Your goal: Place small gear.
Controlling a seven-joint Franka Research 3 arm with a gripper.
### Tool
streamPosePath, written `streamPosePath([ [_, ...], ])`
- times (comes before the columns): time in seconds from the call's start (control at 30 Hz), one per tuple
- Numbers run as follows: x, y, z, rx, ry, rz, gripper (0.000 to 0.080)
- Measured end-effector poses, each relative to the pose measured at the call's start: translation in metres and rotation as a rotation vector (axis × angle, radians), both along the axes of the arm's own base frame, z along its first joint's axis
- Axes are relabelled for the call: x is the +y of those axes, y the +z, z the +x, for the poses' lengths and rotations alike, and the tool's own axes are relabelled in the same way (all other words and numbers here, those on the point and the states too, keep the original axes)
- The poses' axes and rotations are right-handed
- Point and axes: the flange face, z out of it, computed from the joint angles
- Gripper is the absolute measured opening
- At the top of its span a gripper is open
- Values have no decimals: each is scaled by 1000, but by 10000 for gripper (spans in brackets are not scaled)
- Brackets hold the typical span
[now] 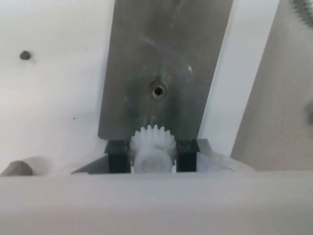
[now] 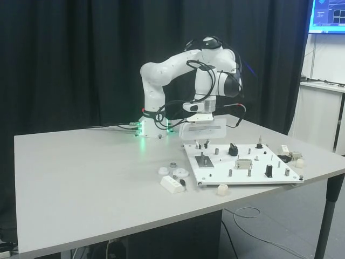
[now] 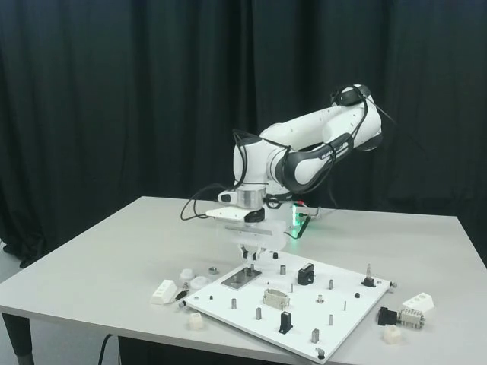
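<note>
Black curtains are seen behind the grey surface [image 2: 81, 167], above which a small white gear [image 1: 152, 143] is held clamped between the black pads of the claw [image 1: 152, 155], poised over a grey metal plate [image 1: 166, 58] on the white board [image 3: 346, 312].

place: robotics lab | evidence: black curtains [image 3: 114, 91]; grey table [image 2: 81, 167]; white assembly board [image 3: 335, 315]; wall screen [image 2: 327, 16]
</note>
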Motion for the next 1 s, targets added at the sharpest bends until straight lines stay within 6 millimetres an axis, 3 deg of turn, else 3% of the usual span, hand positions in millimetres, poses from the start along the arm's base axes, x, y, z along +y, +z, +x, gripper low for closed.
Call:
streamPosePath([
  [1.0, 1, 3, 1, -10, 20, 3, 199],
])
